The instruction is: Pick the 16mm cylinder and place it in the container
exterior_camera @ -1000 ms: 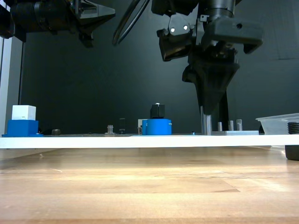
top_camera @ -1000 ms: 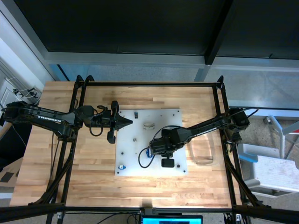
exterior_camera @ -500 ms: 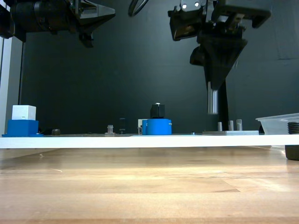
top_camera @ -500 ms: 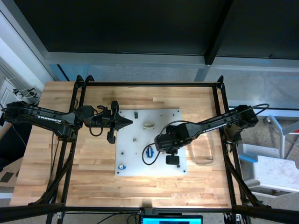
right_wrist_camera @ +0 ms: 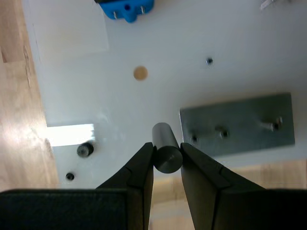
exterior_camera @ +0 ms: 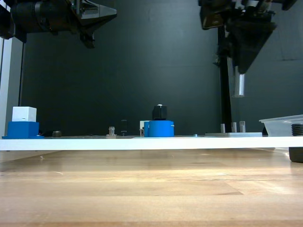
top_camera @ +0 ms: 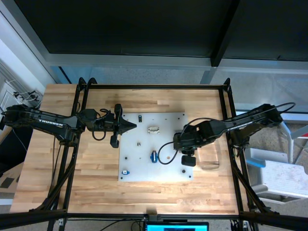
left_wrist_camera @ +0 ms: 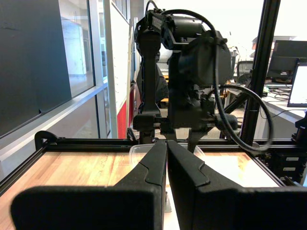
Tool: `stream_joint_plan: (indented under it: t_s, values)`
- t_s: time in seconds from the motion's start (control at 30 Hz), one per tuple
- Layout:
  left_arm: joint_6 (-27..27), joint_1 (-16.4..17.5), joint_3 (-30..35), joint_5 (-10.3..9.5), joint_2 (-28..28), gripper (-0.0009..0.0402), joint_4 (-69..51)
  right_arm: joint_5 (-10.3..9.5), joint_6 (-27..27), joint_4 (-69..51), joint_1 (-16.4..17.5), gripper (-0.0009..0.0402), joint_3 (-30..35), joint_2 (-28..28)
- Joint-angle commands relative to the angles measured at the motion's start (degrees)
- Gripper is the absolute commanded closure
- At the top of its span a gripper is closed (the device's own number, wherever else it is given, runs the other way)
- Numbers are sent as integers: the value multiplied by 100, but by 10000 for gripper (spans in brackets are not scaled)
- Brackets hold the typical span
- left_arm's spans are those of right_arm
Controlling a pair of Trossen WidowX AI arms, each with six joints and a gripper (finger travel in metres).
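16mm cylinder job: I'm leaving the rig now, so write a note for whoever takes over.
Right gripper: fingers shut on the 16mm cylinder, upright, lifted above the board near the grey plate.
Left gripper: shut, empty, parked above the board's left edge.
Container: on the table, right of the board.
Done: pick.
Left: carry it over the container, release.

cylinder (right_wrist_camera: 167, 154): smooth grey metal, dull sheen | right gripper (right_wrist_camera: 166, 146), board's 3 o'clock: matt black plastic | left gripper (left_wrist_camera: 166, 143), 10 o'clock: matt black | container (top_camera: 210, 167): clear plastic | board (top_camera: 144, 171): glossy white | table (top_camera: 91, 192): grained wood | block (right_wrist_camera: 240, 122): brushed grey metal
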Motion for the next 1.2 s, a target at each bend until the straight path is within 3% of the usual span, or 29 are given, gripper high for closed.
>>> stream_joint_plan:
  t_s: [0.03, 0.17, 0.33, 0.47, 0.67, 0.87, 1.0, 1.13, 1.2]
  values:
    - [2, 0, 2, 0, 2, 393, 0, -205, 199, 4, 17, 366, -282, -308]
    - [2, 0, 2, 0, 2, 393, 0, -437, 446, 0, 33, 366, -680, -737]
    - [2, 2, 2, 0, 2, 393, 0, -540, 717, -28, 68, 366, -1147, -1204]
    - [2, 2, 2, 0, 2, 393, 0, -750, 822, -114, 81, 366, -1401, -1488]
    - [2, 0, 2, 0, 2, 393, 0, -807, 898, -160, 96, 366, -1797, -1801]
    - [2, 0, 2, 0, 2, 393, 0, -1097, 973, -138, 107, 365, -2208, -2026]
    - [2, 0, 2, 0, 2, 393, 0, -1113, 975, -131, 114, 365, -2448, -2085]
    - [2, 0, 2, 0, 2, 393, 0, -1488, 984, 42, 116, 365, -2691, -2098]
    - [2, 2, 2, 0, 2, 393, 0, -1554, 988, 201, 118, 365, -2824, -2098]
